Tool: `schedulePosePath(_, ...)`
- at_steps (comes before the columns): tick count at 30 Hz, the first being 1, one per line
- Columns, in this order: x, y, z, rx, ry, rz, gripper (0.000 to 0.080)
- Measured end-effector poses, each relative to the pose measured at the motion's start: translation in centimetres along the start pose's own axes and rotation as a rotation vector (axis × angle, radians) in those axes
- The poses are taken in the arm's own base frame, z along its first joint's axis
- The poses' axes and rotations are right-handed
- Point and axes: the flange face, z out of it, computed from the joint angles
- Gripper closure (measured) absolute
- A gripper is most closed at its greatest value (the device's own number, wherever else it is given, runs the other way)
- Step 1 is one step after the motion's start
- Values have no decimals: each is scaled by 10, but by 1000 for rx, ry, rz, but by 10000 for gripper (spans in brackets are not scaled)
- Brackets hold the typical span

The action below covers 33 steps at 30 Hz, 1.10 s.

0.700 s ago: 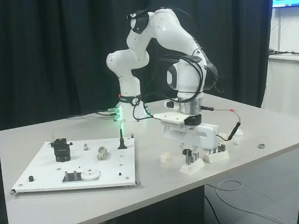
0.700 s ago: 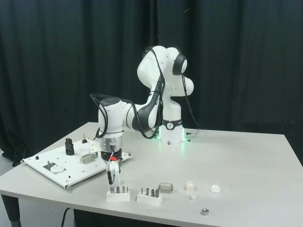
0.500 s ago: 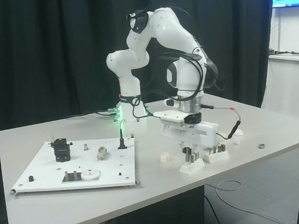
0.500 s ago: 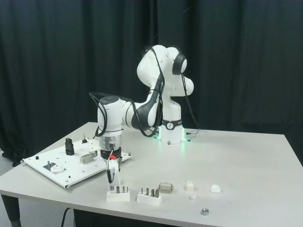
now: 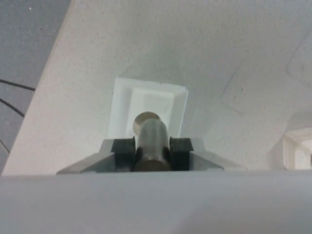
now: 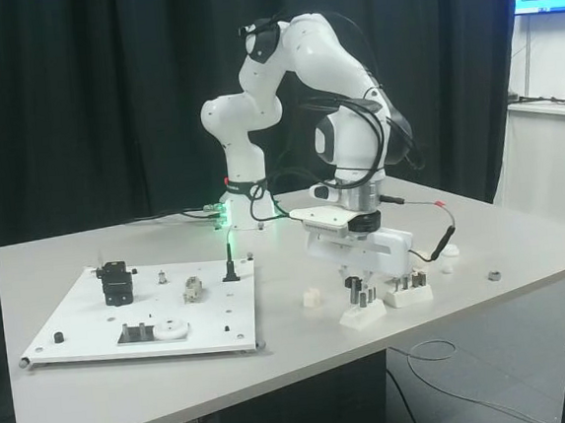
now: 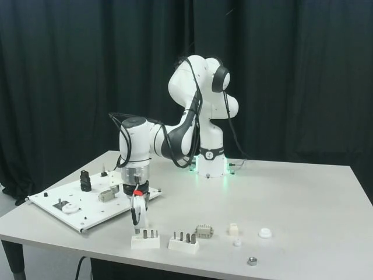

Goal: Insert round peg 4.

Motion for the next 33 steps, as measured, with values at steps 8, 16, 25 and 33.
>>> schedulePosePath(8,1,0,0,0,1,1,658)
schedulePosePath(16,3,-1,-1,2,9,-3,658)
schedulePosePath(25,11,-4,-4,11,34,-14,658)
schedulePosePath(33,37,-10,-9,19,103,-52,658)
